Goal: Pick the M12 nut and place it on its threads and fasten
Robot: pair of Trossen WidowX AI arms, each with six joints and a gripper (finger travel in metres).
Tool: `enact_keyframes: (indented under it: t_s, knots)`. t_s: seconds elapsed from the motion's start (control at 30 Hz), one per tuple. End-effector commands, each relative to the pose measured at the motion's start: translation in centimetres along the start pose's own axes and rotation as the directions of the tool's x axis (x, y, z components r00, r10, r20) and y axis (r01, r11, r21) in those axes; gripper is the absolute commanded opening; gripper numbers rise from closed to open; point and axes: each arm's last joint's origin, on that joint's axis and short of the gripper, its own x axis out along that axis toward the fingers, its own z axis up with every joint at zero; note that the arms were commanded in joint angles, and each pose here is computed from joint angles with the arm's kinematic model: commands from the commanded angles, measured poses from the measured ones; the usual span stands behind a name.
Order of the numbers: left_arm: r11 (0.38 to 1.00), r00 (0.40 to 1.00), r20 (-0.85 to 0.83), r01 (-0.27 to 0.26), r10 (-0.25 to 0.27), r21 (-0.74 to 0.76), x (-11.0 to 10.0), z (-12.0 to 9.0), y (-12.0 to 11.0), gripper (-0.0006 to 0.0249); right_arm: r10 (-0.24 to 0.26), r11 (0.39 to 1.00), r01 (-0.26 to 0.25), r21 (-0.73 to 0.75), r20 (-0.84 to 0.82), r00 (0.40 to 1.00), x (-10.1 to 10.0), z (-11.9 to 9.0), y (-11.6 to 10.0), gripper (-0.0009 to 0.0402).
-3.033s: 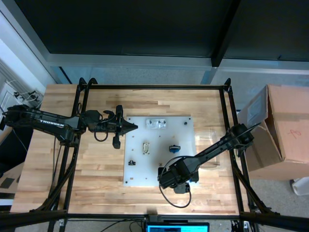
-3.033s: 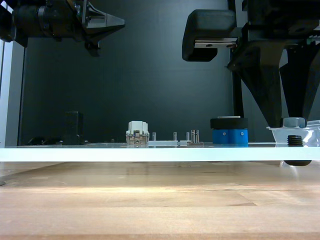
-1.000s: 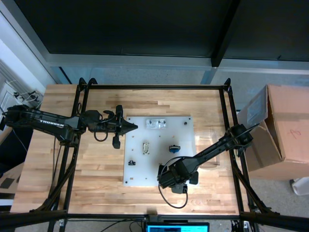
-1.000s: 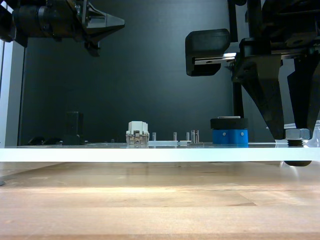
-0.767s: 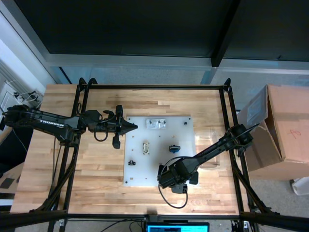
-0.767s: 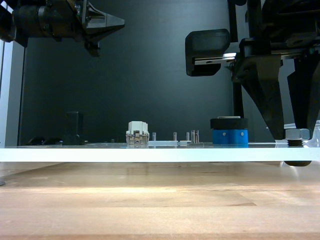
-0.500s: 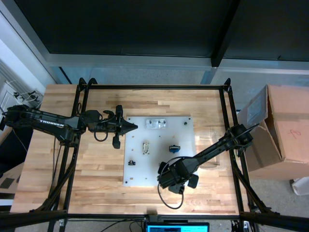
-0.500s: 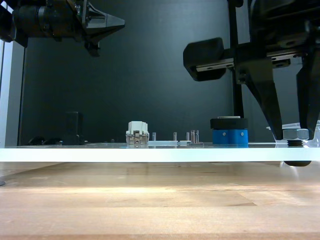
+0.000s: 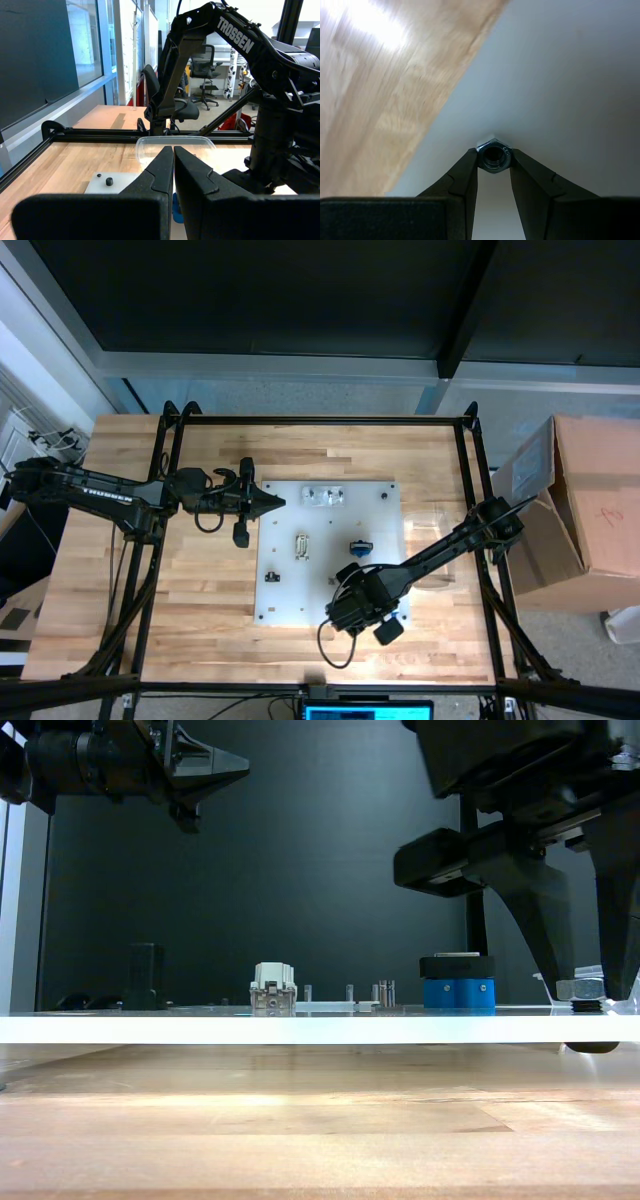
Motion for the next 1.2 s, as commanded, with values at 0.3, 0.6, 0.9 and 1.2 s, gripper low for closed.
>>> enact_keyframes:
  t_s: [0.3, 0.6, 0.9, 1.2]
  knots:
    - [1.0, 1.0, 0.0, 0.0, 0.0, 0.0, 0.01, 0.0, 0.01, 0.0, -0.004, 0.905, 0.001, 0.426, 0.006, 1.0, 0.0, 0.06, -0.1, 0.0012]
    - [1.0, 1.0, 0.0, 0.0, 0.0, 0.0, 0.01, 0.0, 0.0, 0.0, -0.006, 0.635, -0.026, 0.772, 0.038, 0.999, 0.0, 0.38, -0.13, 0.0012]
    - [1.0, 1.0, 0.0, 0.0, 0.0, 0.0, 0.01, 0.0, 0.0, 0.0, -0.007, 0.326, -0.045, 0.944, 0.05, 0.999, -0.01, 0.49, -0.14, 0.0012]
    - [1.0, 1.0, 0.0, 0.0, 0.0, 0.0, 0.01, 0.0, 0.0, 0.0, -0.007, 0.097, -0.053, 0.994, 0.054, 0.999, -0.01, 0.53, -0.14, 0.0012]
